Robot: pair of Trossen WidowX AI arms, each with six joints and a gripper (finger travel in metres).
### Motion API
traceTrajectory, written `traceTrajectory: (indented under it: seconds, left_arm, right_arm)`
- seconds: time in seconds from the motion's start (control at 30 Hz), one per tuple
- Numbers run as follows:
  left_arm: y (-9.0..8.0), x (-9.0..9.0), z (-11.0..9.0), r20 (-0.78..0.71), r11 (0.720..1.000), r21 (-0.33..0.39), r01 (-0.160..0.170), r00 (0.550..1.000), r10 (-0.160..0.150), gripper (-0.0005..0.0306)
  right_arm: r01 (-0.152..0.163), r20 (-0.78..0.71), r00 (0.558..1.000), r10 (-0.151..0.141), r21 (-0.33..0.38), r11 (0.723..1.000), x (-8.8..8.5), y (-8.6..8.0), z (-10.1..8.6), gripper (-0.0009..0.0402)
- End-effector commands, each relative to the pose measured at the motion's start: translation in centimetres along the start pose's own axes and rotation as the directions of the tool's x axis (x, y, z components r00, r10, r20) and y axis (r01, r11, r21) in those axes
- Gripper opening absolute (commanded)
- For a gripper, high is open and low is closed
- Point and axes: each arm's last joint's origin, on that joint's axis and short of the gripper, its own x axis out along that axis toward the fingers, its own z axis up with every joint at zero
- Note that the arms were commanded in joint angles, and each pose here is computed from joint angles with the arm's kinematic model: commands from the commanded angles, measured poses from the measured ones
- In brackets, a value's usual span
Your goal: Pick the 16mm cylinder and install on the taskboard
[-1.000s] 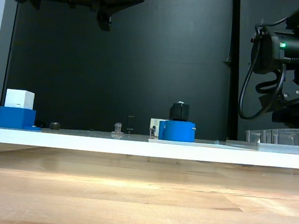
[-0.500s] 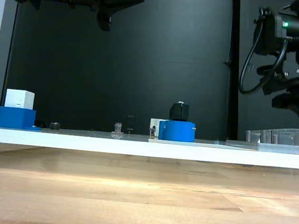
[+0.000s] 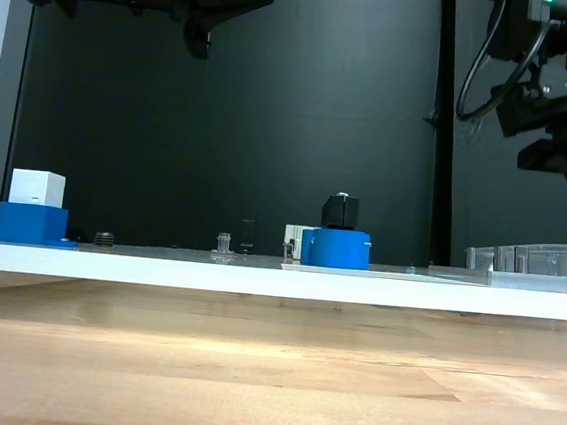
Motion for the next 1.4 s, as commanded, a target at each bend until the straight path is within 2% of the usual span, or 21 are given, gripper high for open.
traceTrajectory:
  seconds: [0.03, 0.87, 1.1, 1.2, 1.3, 1.4]
  left_arm:
    - [0.0, 0.0, 0.0, 0.0, 1.0, 0.0, 0.0, 1.0, 0.0, 0.0001]
    - [0.0, 0.0, 0.0, 0.0, 1.0, 0.0, 0.0, 1.0, 0.0, 0.0001]
    - [0.0, 0.0, 0.0, 0.0, 1.0, 0.0, 0.0, 1.0, 0.0, 0.0001]
    - [0.0, 0.0, 0.0, 0.0, 1.0, 0.0, 0.0, 1.0, 0.0, 0.0001]
    - [0.0, 0.0, 0.0, 0.0, 1.0, 0.0, 0.0, 1.0, 0.0, 0.0001]
    - [0.0, 0.0, 0.0, 0.0, 1.0, 0.0, 0.0, 1.0, 0.0, 0.0001]
  right_arm:
    - [-0.006, 0.021, 1.0, 0.006, 0.002, 1.0, -0.5, 0.0, -0.1, 0.0004]
    - [-0.012, 0.041, 0.999, 0.011, 0.008, 1.0, -0.6, 0.0, 0.0, 0.0005]
    - [0.0, 0.038, 0.999, -0.004, 0.111, 0.994, -0.6, -0.1, -0.1, 0.0005]
    - [0.028, 0.045, 0.998, -0.036, 0.172, 0.985, -0.6, -0.3, 0.0, 0.0005]
    - [0.033, 0.04, 0.998, -0.043, 0.22, 0.975, -0.6, -0.9, 0.1, 0.0005]
    - [0.05, 0.046, 0.997, -0.064, 0.263, 0.963, -0.6, -1.7, 0.3, 0.0005]
